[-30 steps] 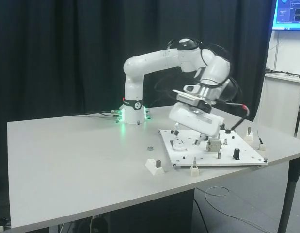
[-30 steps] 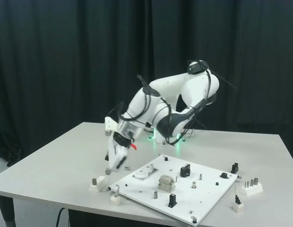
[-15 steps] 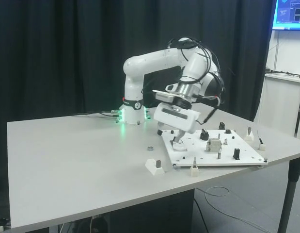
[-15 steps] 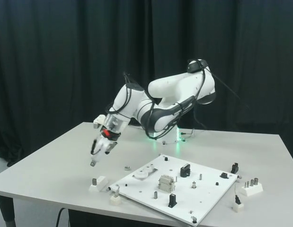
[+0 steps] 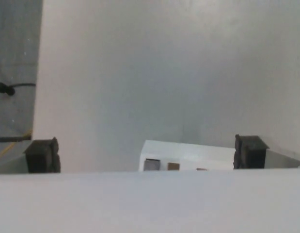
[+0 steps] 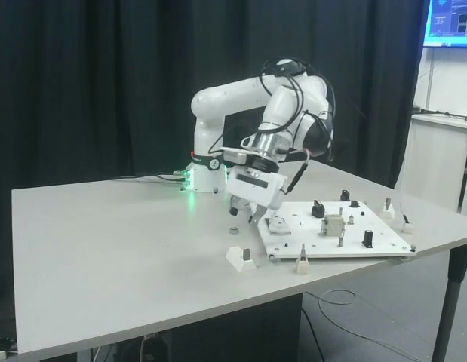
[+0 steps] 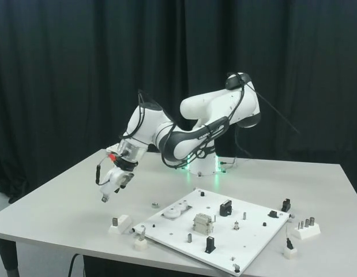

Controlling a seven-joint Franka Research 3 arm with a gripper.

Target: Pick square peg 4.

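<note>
Peg: square peg point(image 6: 247, 253) stands upright in a small white holder point(image 6: 238, 259) on the grey table point(image 6: 105, 234), near the front edge and just beside the corner of the white board point(image 6: 384, 241); in the second room view the same peg point(image 7: 114, 221) sits in its holder point(image 7: 121, 223), untouched.
Gripper: gripper point(image 7: 104, 198) hangs in the air above the table, tilted, off the board's side and apart from the peg; nothing is held. In the wrist view both black fingertips point(image 5: 42, 155) show wide apart with bare table between them.
Wrist view: white holder point(image 5: 188, 156) lies between the fingertips, partly hidden.
Arm: white arm point(image 6: 241, 94) reaches out from its base point(image 6: 205, 175), which shows green lights.
Board: carries several small black and grey parts.
</note>
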